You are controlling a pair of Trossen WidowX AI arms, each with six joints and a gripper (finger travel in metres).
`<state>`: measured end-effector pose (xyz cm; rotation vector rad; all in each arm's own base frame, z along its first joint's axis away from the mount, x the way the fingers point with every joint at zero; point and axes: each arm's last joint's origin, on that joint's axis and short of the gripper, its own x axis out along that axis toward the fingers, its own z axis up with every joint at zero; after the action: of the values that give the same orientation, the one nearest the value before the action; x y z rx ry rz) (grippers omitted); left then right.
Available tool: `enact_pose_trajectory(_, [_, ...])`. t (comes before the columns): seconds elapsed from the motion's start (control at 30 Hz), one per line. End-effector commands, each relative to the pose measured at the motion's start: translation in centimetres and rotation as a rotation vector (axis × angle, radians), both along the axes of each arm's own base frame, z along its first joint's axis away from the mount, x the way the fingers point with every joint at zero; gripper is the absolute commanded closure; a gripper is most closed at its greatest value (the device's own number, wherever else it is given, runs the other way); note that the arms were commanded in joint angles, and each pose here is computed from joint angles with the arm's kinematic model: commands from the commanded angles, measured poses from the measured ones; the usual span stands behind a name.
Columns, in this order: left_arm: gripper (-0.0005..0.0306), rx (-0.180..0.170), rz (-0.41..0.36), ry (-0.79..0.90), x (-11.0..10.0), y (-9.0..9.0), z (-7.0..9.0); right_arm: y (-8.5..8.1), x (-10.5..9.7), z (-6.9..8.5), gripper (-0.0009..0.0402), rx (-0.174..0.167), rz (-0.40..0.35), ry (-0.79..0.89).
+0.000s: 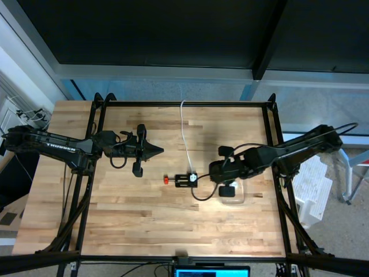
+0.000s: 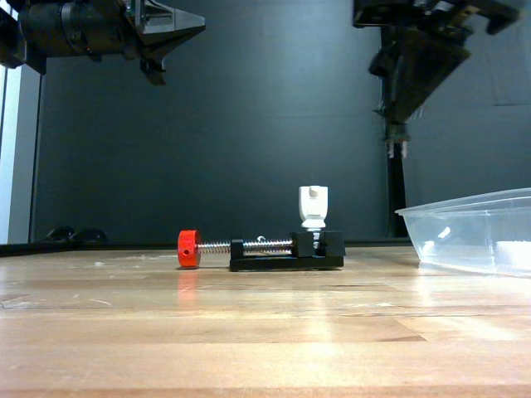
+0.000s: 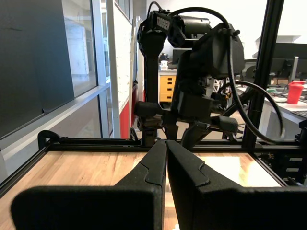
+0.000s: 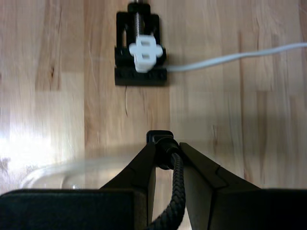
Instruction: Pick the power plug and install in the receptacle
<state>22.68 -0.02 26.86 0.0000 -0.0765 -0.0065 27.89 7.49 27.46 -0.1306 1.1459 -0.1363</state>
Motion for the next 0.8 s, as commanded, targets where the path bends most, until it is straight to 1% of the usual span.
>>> enact_pose_trajectory(0.03, [0.0300, 0.000, 0.000, 0.000, 0.0, 0.0, 0.0, 0.2, 1.4, -0.1, 0.0393, -0.007, 0.008, 0.005])
enact_pose_trajectory(0.17, [0.0300, 0.000, 0.000, 0.000, 0.0, 0.0, 0.0, 0.4, 3.1, -0.3, 0.0393, -0.011, 0.006, 0.009])
enact_pose_trajectory(0.4, [0.0300, 0.000, 0.000, 0.000, 0.0, 0.0, 0.0, 0.5, 5.4, -0.6, 0.0393, -0.020, 0.013, 0.013])
enact_pose_trajectory(0.6, [0.0300, 0.000, 0.000, 0.000, 0.0, 0.0, 0.0, 0.5, 6.8, -1.1, 0.0393, -0.028, 0.020, 0.021])
enact_pose_trajectory(0.67, [0.0300, 0.000, 0.000, 0.000, 0.0, 0.0, 0.0, 0.6, 7.1, -1.4, 0.0393, -0.025, 0.020, 0.014])
enact_pose_trajectory(0.8, [0.0300, 0.000, 0.000, 0.000, 0.0, 0.0, 0.0, 0.6, 7.3, -1.4, 0.0393, -0.013, 0.022, 0.002])
